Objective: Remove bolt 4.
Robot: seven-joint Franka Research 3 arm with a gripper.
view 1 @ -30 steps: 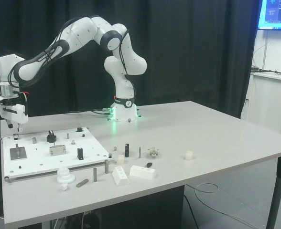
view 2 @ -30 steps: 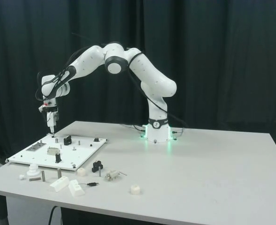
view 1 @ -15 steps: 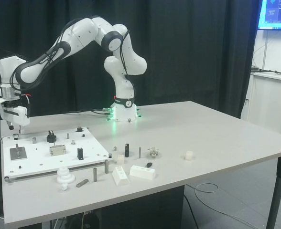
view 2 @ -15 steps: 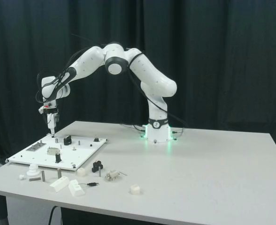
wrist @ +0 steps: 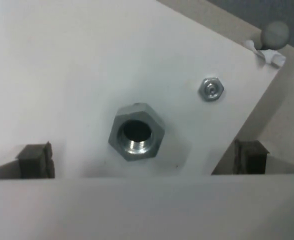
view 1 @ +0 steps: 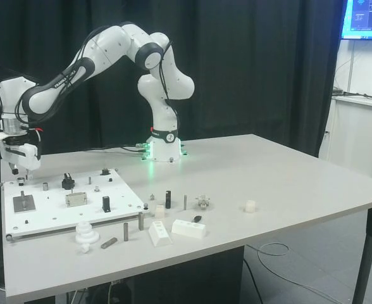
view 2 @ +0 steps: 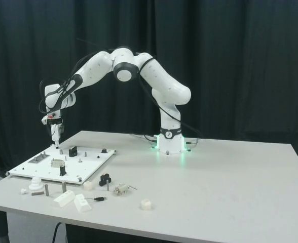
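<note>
In the wrist view, a grey hex nut [wrist: 136, 132] with an empty threaded hole sits on the white board [wrist: 62, 60], straight under my gripper [wrist: 142, 158]. A smaller hex-headed fastener [wrist: 210, 89] is fixed nearer the board's corner. The black fingertips [wrist: 35, 161] stand far apart and nothing is between them, so the gripper is open. From the room, the gripper [view 1: 18, 166] hangs a little above the far left corner of the board [view 1: 59, 209]. The second room view shows the gripper [view 2: 54, 136] over the same back corner of the board [view 2: 90, 163].
The board carries several small posts, black clips and grey metal blocks [view 1: 75, 199]. In front of it on the grey table lie white blocks [view 1: 173, 231], a white stacked piece [view 1: 85, 235], dark pins and a small white cylinder [view 1: 250, 205]. The arm's base [view 1: 164, 149] glows green behind.
The gripper has risen slightly above the board's far left corner and drifted a little outward. Nothing on the board or table has moved.
</note>
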